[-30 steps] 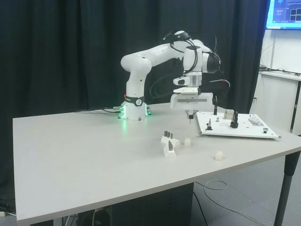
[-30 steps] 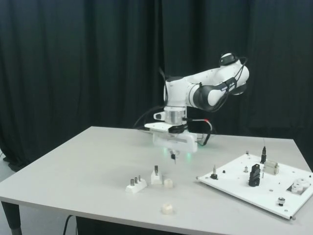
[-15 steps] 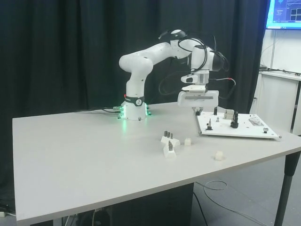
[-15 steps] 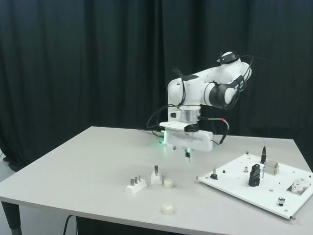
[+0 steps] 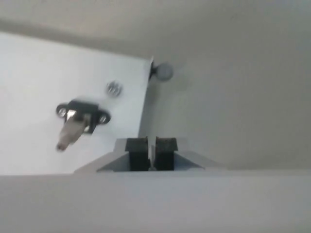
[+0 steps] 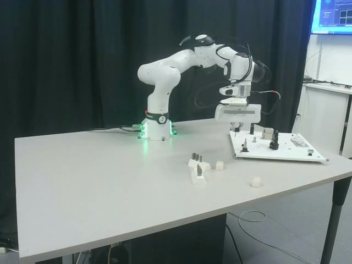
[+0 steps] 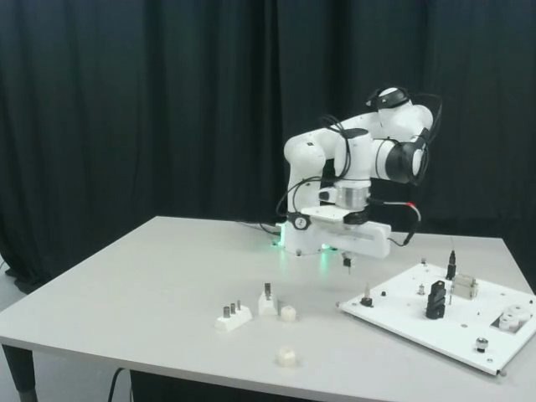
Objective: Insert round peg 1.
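Round peg 1 [image 7: 347,262] pinched in the gripper [image 6: 236,130], above the white board's near-left corner.

The white arm [image 6: 181,60] reaches from its green-lit base [image 6: 155,132] toward the white board [image 7: 394,311] on the right of the grey table [image 6: 99,176]. The black fingers [image 5: 137,153] are pressed nearly together, a thin peg tip jutting below them in both room views (it does not show between the pads in the wrist view). Peg and gripper hang clear of the board. On the board stand a small post in a black bracket [image 5: 80,116], a black block [image 7: 435,299] and other fittings. Left of the board, apart from it, sit white peg holders [image 7: 234,316] and two white caps [image 7: 286,357].
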Robot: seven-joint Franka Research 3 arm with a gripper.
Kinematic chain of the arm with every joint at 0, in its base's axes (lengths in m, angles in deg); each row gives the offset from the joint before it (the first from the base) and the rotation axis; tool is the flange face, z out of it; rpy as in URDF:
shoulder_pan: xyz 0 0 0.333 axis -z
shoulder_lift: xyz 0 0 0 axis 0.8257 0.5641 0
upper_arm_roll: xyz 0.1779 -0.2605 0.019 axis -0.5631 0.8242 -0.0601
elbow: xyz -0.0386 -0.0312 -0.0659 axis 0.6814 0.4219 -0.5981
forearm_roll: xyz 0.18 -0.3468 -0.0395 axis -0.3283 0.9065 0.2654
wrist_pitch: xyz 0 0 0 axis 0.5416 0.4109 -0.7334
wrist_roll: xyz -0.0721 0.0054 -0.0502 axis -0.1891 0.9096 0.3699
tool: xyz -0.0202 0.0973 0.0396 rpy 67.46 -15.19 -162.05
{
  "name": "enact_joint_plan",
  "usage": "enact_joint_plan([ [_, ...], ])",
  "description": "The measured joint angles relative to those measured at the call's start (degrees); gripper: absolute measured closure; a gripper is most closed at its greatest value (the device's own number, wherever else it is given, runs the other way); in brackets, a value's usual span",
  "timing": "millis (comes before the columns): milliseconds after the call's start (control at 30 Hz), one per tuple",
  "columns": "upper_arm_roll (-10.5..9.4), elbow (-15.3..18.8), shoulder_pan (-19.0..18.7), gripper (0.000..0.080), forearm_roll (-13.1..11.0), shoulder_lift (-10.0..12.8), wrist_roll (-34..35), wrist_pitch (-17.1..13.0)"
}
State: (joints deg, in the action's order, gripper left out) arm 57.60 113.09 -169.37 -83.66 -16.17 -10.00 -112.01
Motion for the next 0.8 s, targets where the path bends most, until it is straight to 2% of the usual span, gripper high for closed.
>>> enact_joint_plan([
  [267,-0.01,0.0,-3.9,0.0775,1.2,0.0,4.5,0.0],
  [567,-0.27,0.0,-7.1,0.0775,1.4,0.0,7.8,0.2],
  [800,-0.64,-0.8,-8.5,0.0775,1.4,0.0,9.8,1.4],
])
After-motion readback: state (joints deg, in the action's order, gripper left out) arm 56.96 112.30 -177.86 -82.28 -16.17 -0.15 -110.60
